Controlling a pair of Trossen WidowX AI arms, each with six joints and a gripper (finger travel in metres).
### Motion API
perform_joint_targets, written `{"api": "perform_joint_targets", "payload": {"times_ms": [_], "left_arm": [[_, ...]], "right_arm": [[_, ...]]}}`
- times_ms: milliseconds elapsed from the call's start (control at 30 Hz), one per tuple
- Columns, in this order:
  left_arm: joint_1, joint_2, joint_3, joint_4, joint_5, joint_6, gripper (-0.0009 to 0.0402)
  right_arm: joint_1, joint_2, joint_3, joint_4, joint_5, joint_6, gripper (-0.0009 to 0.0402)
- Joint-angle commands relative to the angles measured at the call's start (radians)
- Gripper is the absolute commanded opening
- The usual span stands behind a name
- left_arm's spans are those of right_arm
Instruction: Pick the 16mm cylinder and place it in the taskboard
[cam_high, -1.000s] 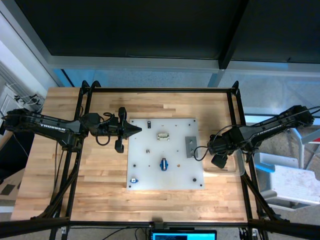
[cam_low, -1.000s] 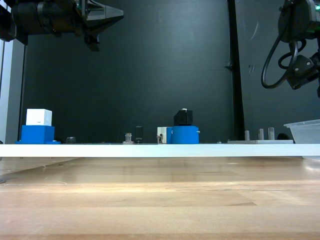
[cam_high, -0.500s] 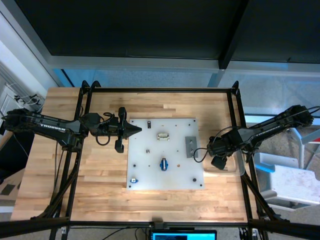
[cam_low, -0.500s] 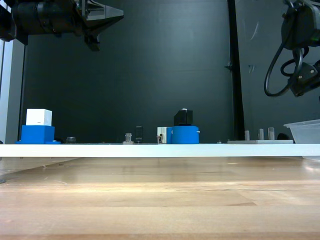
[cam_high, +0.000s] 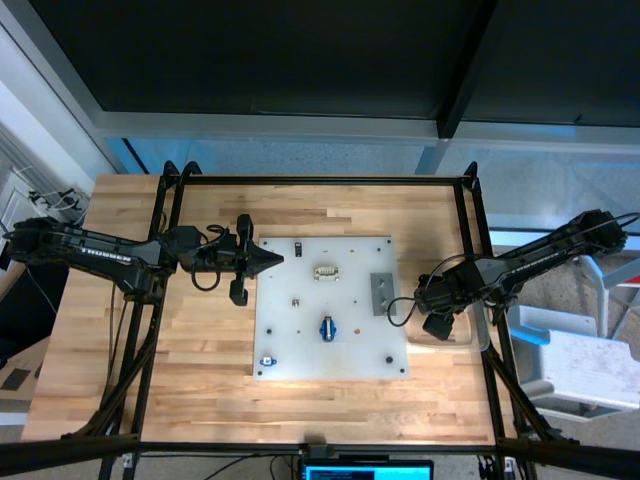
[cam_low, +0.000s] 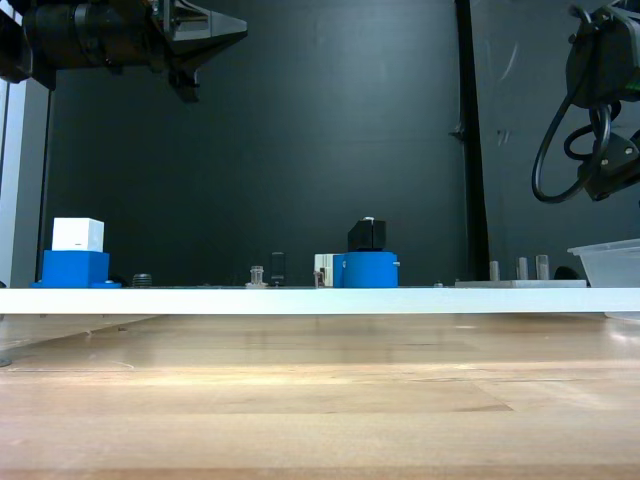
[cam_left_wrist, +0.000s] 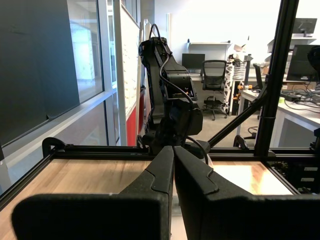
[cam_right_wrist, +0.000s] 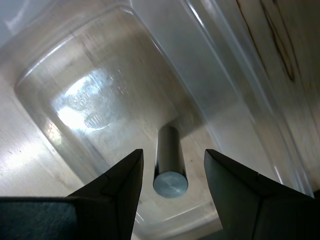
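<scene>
The 16mm cylinder (cam_right_wrist: 169, 161), a short silvery-grey peg, lies on the floor of a clear plastic tray (cam_right_wrist: 100, 100). My right gripper (cam_right_wrist: 172, 152) hovers open just above it, one finger on each side, not touching. In the high view the right gripper (cam_high: 437, 320) hangs over the tray (cam_high: 472, 338), just right of the white taskboard (cam_high: 300, 340), and hides the peg. My left gripper (cam_high: 276, 258) is shut and empty, held high at the board's left edge, its closed fingertips (cam_left_wrist: 173, 150) pointing across the table.
The taskboard (cam_low: 300, 299) carries a blue round fixture (cam_high: 327, 328), a blue-and-white part (cam_high: 267, 361), a grey block with pegs (cam_high: 381, 291), a beige connector (cam_high: 325, 271) and a black knob (cam_high: 387, 358). A black frame (cam_high: 320, 181) surrounds the table.
The right arm has sunk a little and drifted right, over the tray. The left arm has not moved.
</scene>
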Motion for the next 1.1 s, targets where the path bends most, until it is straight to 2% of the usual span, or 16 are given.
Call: {"api": "perform_joint_targets", "payload": {"times_ms": [33, 267, 433, 833, 1100], "left_arm": [[0.000, 0.000, 0.000, 0.000, 0.000, 0.000, 0.0000], [0.000, 0.000, 0.000, 0.000, 0.000, 0.000, 0.0000], [0.000, 0.000, 0.000, 0.000, 0.000, 0.000, 0.0000], [0.000, 0.000, 0.000, 0.000, 0.000, 0.000, 0.0000], [0.000, 0.000, 0.000, 0.000, 0.000, 0.000, 0.0000]], "right_arm": [[0.001, 0.000, 0.000, 0.000, 0.003, 0.001, 0.0152], [0.001, 0.000, 0.000, 0.001, 0.000, -0.006, 0.0094], [0.002, 0.000, 0.000, 0.001, -0.001, -0.006, 0.0067], [0.002, 0.000, 0.002, 0.002, -0.002, -0.006, 0.0036], [0.003, 0.000, 0.013, -0.001, -0.005, -0.006, 0.0030]]}}
